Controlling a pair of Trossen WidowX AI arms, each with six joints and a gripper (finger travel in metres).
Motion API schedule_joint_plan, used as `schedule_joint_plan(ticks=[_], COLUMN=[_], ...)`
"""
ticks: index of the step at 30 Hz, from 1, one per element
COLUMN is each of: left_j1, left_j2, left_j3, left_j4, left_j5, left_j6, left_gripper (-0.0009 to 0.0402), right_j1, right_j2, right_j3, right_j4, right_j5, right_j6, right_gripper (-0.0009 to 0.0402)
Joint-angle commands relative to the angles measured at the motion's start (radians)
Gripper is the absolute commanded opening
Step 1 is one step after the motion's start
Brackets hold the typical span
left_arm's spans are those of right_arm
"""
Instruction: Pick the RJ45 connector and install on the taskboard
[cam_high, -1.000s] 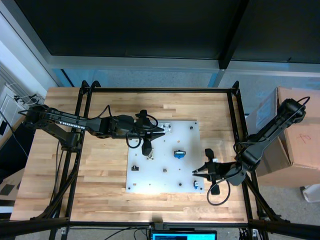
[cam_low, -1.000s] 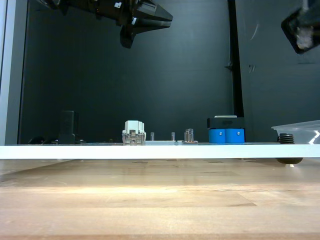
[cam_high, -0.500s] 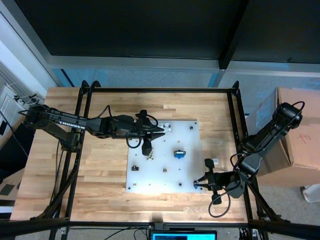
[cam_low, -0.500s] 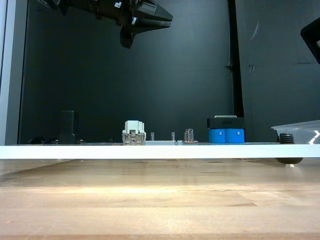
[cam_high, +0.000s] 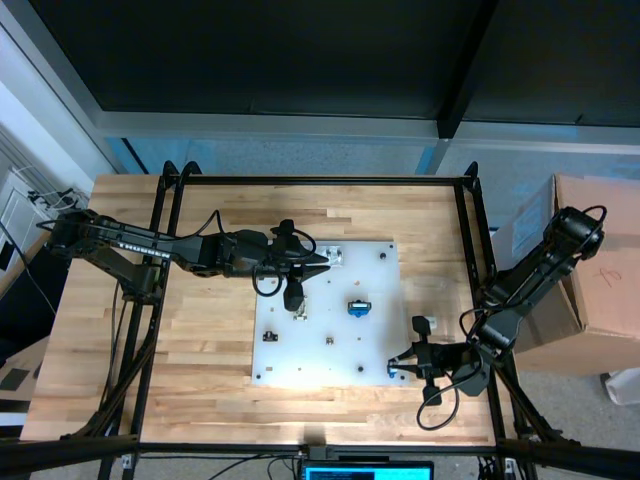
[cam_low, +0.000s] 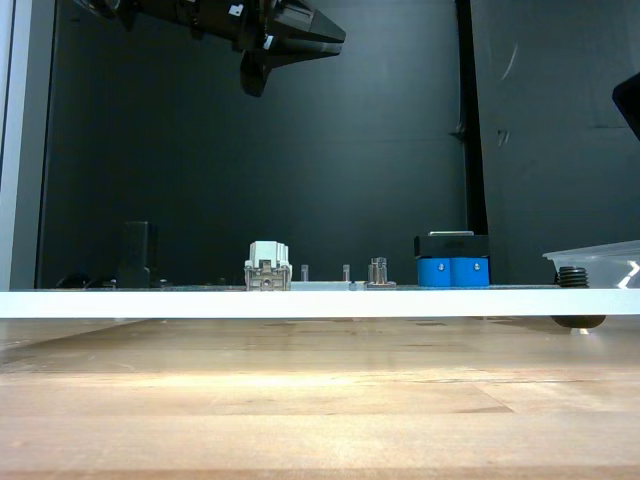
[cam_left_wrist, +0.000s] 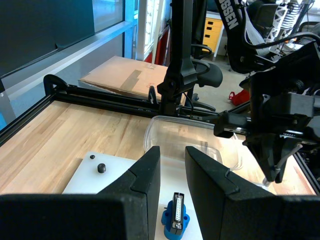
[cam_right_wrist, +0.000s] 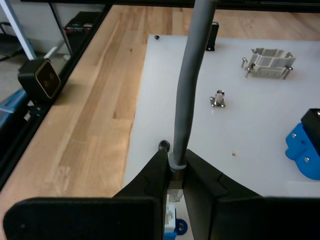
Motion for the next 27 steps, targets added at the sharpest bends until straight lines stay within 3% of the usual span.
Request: schedule_joint_plan(ticks=[1, 27], left_j1=[0.0, 0.0], left_j2=[0.0, 0.0], left_j3=[-0.002, -0.002], left_j4=[0.0, 0.0], left_j5=[0.001, 0.001], left_j6=[-0.001, -0.001], left_gripper=[0.0065, 0.0065], right_j1=[0.007, 0.029], right_j2=[0.016, 0.052], right_j3=[-0.003, -0.03], right_j4=[0.009, 0.051], right_j5=[0.002, 0.009], right_j6=[0.02, 0.025], right_gripper=[0.0, 0.0])
